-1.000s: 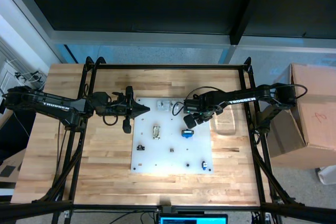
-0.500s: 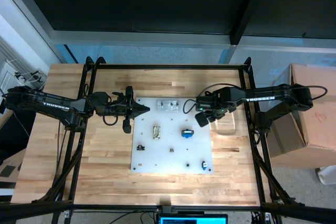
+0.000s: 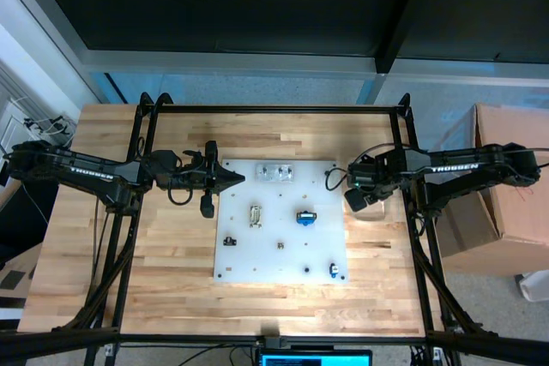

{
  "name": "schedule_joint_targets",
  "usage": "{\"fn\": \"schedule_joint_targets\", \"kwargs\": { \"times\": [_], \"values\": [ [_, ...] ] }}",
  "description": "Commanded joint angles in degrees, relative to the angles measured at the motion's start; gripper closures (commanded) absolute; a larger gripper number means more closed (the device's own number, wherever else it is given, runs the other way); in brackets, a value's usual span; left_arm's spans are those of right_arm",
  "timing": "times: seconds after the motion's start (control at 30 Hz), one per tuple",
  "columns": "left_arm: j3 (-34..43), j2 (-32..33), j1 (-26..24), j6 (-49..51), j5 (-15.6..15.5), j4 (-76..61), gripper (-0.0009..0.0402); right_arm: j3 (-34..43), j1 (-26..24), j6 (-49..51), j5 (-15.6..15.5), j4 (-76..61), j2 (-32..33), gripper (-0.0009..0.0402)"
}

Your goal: Remove the RJ45 connector from the taskboard and place in the container

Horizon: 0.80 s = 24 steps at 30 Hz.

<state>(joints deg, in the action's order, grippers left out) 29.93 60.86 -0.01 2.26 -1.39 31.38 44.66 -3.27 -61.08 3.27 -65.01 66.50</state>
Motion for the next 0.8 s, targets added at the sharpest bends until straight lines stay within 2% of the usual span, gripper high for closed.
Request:
{"fn": "schedule_joint_targets", "kwargs": {
  "times": [0.03, 0.23, 0.37, 0.6, 0.8],
  "values": [
    [0.02, 0.0, 0.02, -0.02, 0.02, 0.02, 0.0393, -0.76, 0.15, 0.0, -0.04, 0.02, -0.48, 0.0296],
    [0.02, 0.0, 0.02, -0.02, 0.0, 0.02, 0.0393, -0.59, 0.17, 0.02, -0.02, 0.09, -0.52, 0.0202],
    [0.02, 0.0, 0.02, -0.02, 0.02, 0.02, 0.0393, 0.33, 0.2, 2.12, 0.15, 0.63, -0.79, 0.0161],
    [0.02, 0.0, 0.02, -0.02, 0.02, 0.02, 0.0393, 3.39, 2.03, 11.21, 0.39, 6.56, -2.67, 0.0147],
    [0.02, 0.0, 0.02, -0.02, 0.02, 0.02, 0.0393, 5.14, 5.09, 28.7, 3.34, 18.4, -3.41, 0.0147]
  ]
}}
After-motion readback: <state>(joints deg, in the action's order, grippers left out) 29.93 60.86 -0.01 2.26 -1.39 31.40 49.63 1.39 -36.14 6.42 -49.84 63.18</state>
